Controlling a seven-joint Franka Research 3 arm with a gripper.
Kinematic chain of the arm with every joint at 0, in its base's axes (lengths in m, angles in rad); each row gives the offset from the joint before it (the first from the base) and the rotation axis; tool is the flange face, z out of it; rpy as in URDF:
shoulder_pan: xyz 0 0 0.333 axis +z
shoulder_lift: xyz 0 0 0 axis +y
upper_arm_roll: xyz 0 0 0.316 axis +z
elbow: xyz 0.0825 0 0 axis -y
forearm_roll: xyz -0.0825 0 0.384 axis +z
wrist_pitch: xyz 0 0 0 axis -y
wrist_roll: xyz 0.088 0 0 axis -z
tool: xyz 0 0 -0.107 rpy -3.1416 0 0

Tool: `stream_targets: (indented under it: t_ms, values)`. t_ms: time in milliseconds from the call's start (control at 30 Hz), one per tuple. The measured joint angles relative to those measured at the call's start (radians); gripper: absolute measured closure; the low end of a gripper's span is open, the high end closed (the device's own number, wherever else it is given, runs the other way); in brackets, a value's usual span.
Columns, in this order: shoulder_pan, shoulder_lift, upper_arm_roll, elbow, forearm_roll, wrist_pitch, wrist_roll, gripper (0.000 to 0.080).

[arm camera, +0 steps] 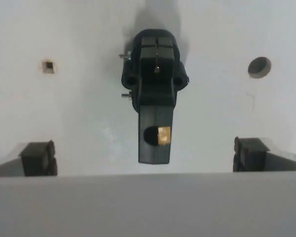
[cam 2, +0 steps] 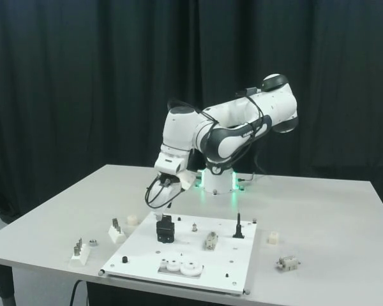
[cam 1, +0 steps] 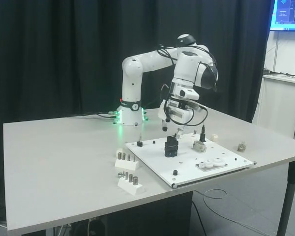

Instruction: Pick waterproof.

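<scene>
The waterproof connector (arm camera: 153,89) is a black blocky plug standing on the white board (arm camera: 79,108). It shows near the board's middle in the first room view (cam 1: 171,146) and toward its back left in the second room view (cam 2: 164,231). My gripper (arm camera: 144,156) hangs just above it, open, with one black fingertip (arm camera: 38,158) on either side and clear of it. From the room the gripper (cam 1: 171,130) is a short way over the connector, and the second room view puts the gripper (cam 2: 161,213) there too.
The white board (cam 1: 187,162) also carries a black upright plug (cam 1: 203,133), a grey metal part (cam 1: 200,146) and white gears (cam 1: 211,164). Two white peg holders (cam 1: 125,157) (cam 1: 130,181) stand beside the board. Two small parts (cam 1: 242,146) (cam 1: 215,137) lie on the grey table beyond it.
</scene>
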Motion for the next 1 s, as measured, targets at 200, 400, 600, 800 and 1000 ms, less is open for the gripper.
stream_targets:
  t_ms: [200,400,600,800,1000]
  values:
    - [0.011,0.000,-0.015,0.000,-0.007,-0.011,0.009,0.0004]
    - [0.015,-0.001,-0.020,0.000,-0.008,-0.015,0.014,0.0003]
    - [0.015,0.000,-0.022,0.000,-0.008,-0.015,0.024,0.0003]
    - [0.015,-0.001,-0.031,0.000,-0.009,-0.015,0.030,0.0003]
    - [0.018,-0.001,-0.041,0.000,-0.009,-0.015,0.030,0.0003]
